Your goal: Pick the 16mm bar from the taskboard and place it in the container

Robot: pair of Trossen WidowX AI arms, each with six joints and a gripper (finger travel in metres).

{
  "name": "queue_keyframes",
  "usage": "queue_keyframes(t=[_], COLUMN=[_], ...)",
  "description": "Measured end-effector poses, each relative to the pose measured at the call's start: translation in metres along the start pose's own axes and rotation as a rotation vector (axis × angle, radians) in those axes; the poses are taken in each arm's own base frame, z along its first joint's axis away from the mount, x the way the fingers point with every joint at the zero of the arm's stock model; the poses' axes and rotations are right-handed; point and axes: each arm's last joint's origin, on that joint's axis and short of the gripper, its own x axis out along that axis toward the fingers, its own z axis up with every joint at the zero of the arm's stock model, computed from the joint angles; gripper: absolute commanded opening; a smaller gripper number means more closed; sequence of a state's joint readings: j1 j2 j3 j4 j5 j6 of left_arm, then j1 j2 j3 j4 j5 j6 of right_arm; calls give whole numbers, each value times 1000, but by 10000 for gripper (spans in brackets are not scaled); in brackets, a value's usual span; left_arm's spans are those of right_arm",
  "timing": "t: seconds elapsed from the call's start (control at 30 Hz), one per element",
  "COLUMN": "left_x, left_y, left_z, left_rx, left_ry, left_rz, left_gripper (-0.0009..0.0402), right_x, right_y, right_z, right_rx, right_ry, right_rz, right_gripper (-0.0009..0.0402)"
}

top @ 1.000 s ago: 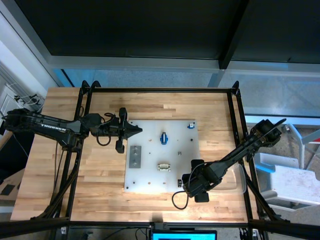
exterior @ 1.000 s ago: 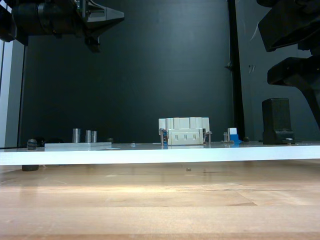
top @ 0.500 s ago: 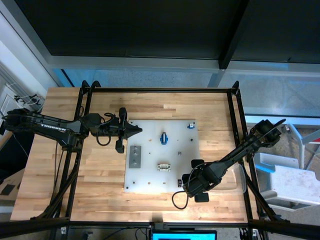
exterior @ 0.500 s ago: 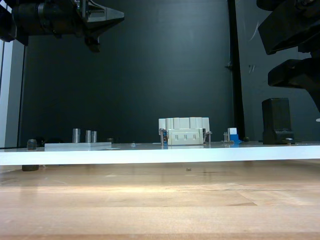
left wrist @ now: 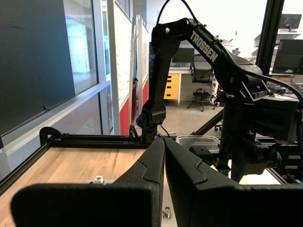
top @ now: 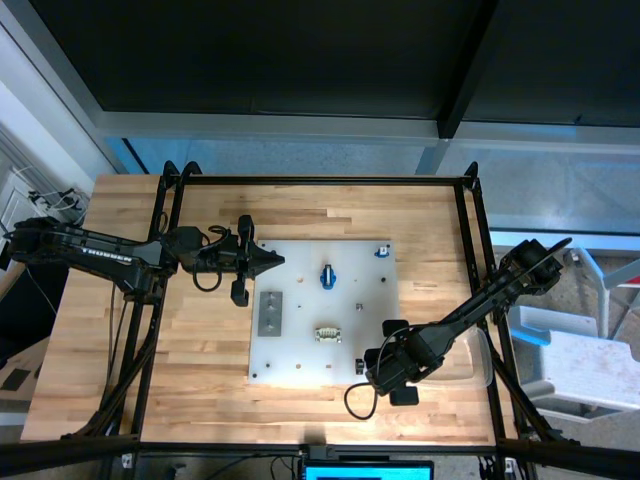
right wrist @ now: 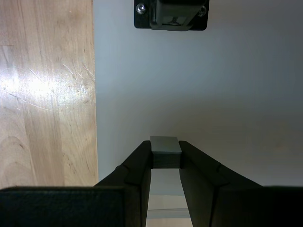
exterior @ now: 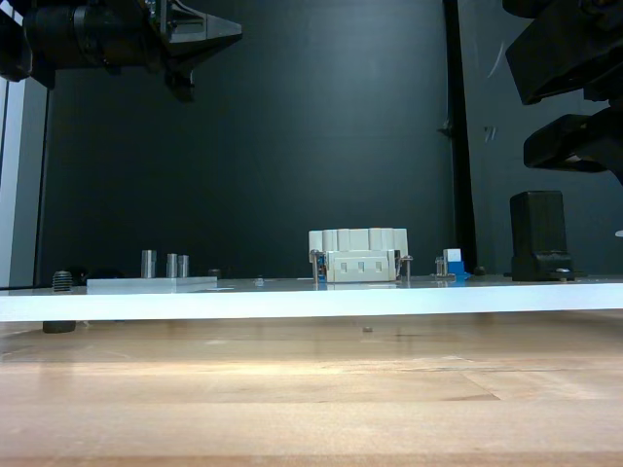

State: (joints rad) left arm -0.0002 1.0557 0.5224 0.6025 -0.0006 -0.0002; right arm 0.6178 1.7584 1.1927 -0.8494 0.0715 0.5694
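My right gripper (right wrist: 165,154) is shut on the 16mm bar (right wrist: 165,145), a short grey metal piece held between its fingers just above the white taskboard (right wrist: 222,94). From above, that right gripper (top: 378,375) hovers over the taskboard (top: 300,340) near its near right corner. The container (top: 480,358), a clear tub, sits on the table right of the board, partly under the right arm. My left gripper (top: 270,260) is shut and empty, hanging above the board's far left corner.
On the board stand a grey metal block (top: 271,312) with short pegs (exterior: 172,265), a blue knob (top: 327,276), a silver connector (top: 327,333) and a black part (right wrist: 171,14) near the held bar. A black frame (top: 320,181) rings the table.
The right gripper has risen slightly with the bar in it. The left arm has not moved.
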Motion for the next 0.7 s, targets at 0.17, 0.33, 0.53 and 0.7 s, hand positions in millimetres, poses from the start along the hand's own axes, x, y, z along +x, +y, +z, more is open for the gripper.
queue_keyframes(t=[0.17, 0.33, 0.53, 0.7], left_x=[0, 0, 0, 0], left_y=[0, 0, 0, 0], left_z=[0, 0, 0, 0], left_rx=[0, 0, 0, 0], left_ry=[0, -1, -1, 0], left_rz=[0, 0, 0, 0], left_gripper=[0, 0, 0, 0], right_x=[-3, -12, -20, -26], right_y=[0, -2, -4, -5], right_z=[0, -1, -3, -4], right_rx=[0, 2, 3, 2], right_ry=[-5, -25, -36, -48], right_rz=[2, 12, 19, 25], right_gripper=[9, 7, 7, 7])
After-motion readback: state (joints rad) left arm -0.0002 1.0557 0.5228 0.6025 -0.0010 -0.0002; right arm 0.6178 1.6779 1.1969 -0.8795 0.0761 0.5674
